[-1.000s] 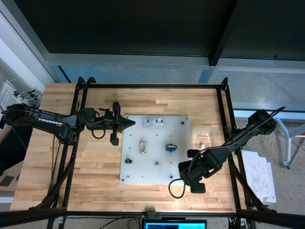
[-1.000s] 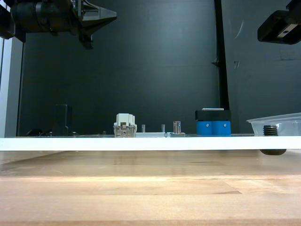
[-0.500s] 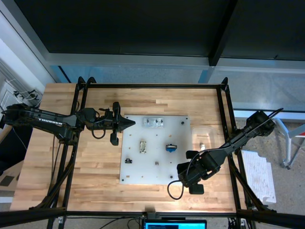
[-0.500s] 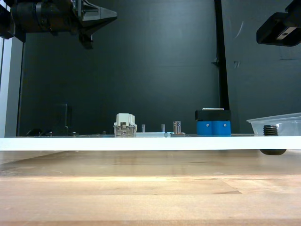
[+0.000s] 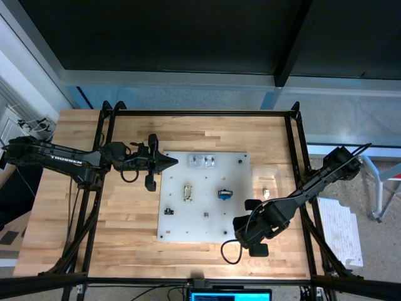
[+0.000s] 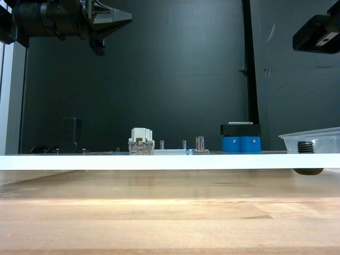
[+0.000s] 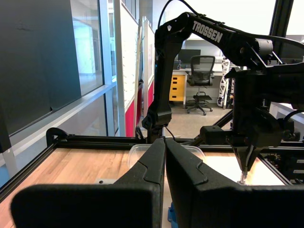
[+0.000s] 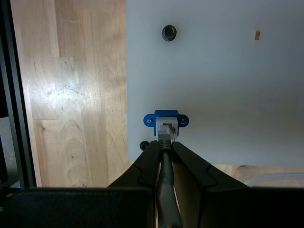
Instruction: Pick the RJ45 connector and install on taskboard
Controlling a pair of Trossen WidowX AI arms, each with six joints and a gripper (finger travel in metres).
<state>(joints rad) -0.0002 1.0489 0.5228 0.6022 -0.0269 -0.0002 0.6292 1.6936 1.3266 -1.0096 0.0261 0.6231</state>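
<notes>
My right gripper [image 8: 164, 145] is shut on the RJ45 connector [image 8: 167, 128], a small translucent plug with a dark cable running back between the fingers. It hangs well above the taskboard [image 8: 228, 85], and in the right wrist view the plug's tip lines up over the small blue socket block [image 8: 166, 118]. In the high view the right gripper [image 5: 249, 228] is over the white taskboard's [image 5: 188, 226] near right corner. The left gripper [image 5: 168, 162] is shut with nothing in it and hovers at the board's far left edge, held high [image 6: 126, 19].
A clear plastic tray [image 5: 268, 175] stands just right of the board and holds a small part [image 5: 266, 191]. On the board are a beige connector block [image 6: 141, 143], a blue-and-black part [image 6: 240, 138] and small silver pieces. A black frame rims the wooden table.
The right arm has shifted a little toward the table's near edge with the connector still held. The left arm has not moved.
</notes>
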